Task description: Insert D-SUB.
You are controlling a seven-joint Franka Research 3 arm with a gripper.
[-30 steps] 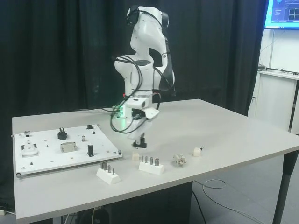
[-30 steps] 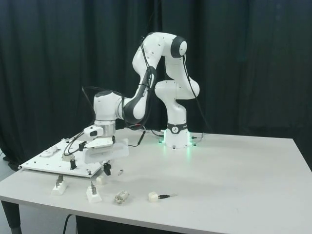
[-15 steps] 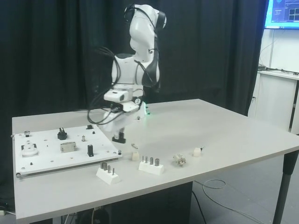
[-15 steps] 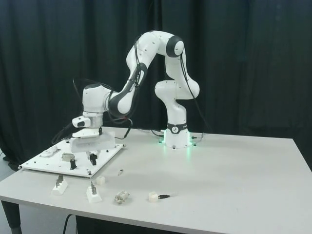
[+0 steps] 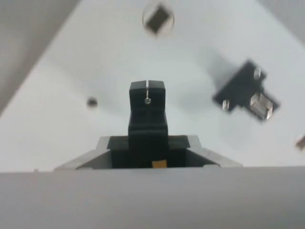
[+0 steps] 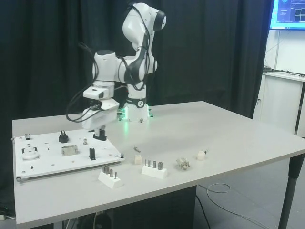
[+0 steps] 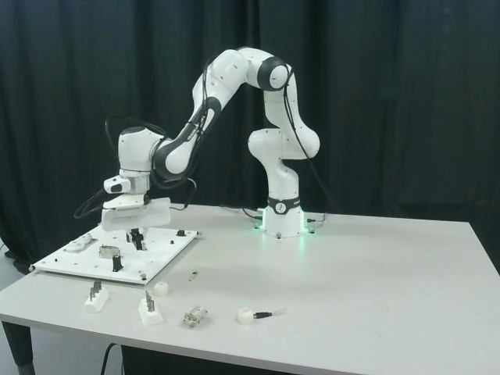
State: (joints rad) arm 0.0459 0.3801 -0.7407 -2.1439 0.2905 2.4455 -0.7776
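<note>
My gripper (image 6: 99, 135) hangs just above the white assembly board (image 6: 47, 164), over its far right part, and is shut on a small black D-SUB connector (image 5: 147, 110). In the wrist view the connector sticks out between the two grey fingers (image 5: 104, 144) toward the board. The second room view places the gripper (image 7: 137, 238) over the board (image 7: 164, 262) too. A grey metal socket block (image 6: 69, 150) sits near the board's middle, to the left of the gripper. A black mount holding a metal insert (image 5: 248, 94) lies on the board beside the connector.
A black upright post (image 6: 92, 153) and a black fixture (image 6: 63, 138) stand on the board. On the table in front of it lie two white peg holders (image 6: 110, 176) (image 6: 154, 168), a small white block (image 6: 137, 159), a metal connector (image 6: 183, 163) and a white piece (image 6: 201, 154).
The arm has swung left and away from the table's front, carrying the black connector from near the small white block to above the white board.
</note>
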